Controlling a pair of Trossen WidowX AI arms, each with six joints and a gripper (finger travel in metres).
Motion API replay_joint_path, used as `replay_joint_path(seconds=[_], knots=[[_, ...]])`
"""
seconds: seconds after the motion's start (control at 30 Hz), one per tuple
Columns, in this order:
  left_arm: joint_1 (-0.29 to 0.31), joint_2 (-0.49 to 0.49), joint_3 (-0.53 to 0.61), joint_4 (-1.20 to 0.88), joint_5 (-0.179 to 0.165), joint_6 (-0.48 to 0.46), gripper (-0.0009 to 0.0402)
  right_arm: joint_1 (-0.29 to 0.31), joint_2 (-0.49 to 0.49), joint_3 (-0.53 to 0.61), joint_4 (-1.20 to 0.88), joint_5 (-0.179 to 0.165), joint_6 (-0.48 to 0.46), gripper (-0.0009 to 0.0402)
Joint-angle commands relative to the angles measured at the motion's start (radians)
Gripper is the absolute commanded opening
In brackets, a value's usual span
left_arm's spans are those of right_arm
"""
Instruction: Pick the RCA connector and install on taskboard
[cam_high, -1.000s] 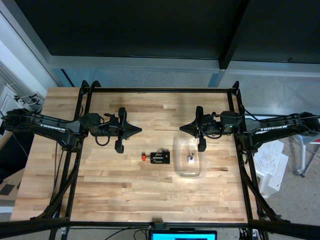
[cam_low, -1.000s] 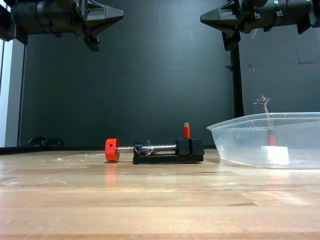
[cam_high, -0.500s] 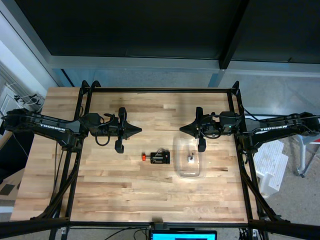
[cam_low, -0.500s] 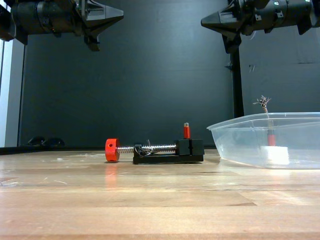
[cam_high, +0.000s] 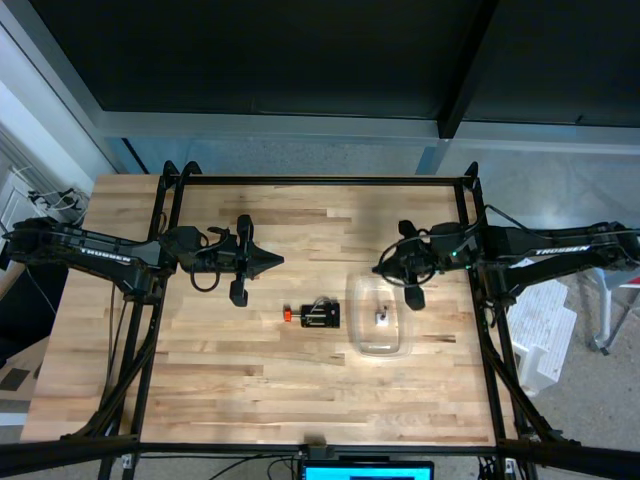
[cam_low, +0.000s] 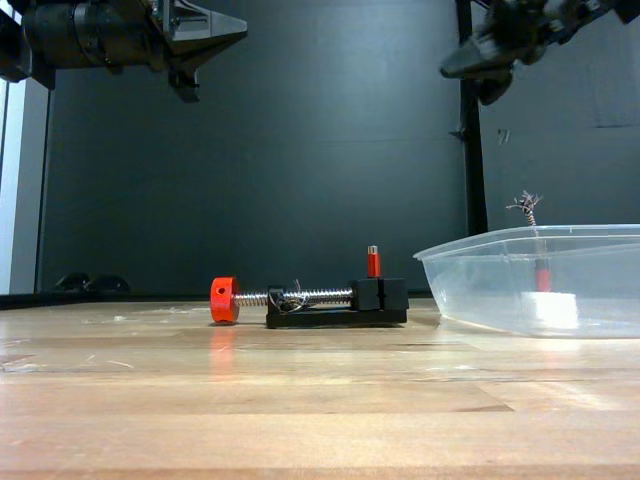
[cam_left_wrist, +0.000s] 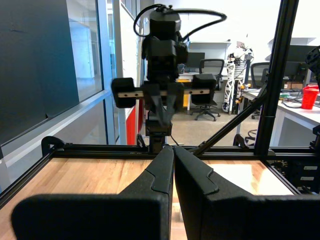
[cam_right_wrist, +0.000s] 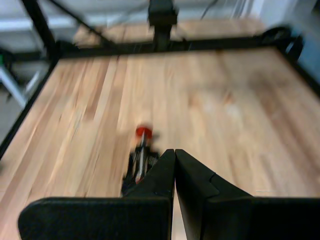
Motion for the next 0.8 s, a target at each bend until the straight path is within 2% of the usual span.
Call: replay_joint_path(seconds=[0.03,0.37,0.57,0.8], knots=[[0.000,0.000,0.000,0.000,0.000,0.000,0.0000,0.018,0.004,0.030,-0.120,0.001,0.019,0.0000],[0.000,0.000,0.000,0.000,0.000,0.000,0.0000,0.079,0.004,0.050,-0.302,0.005,0.092,0.0000],[0.000,0.000,0.000,0.000,0.000,0.000,0.0000,0.128,0.005,0.050,-0.410,0.070,0.114,0.0000],[0.000,0.000,0.000,0.000,0.000,0.000,0.0000,0.191,0.047,0.050,-0.500,0.071,0.153,0.0000]])
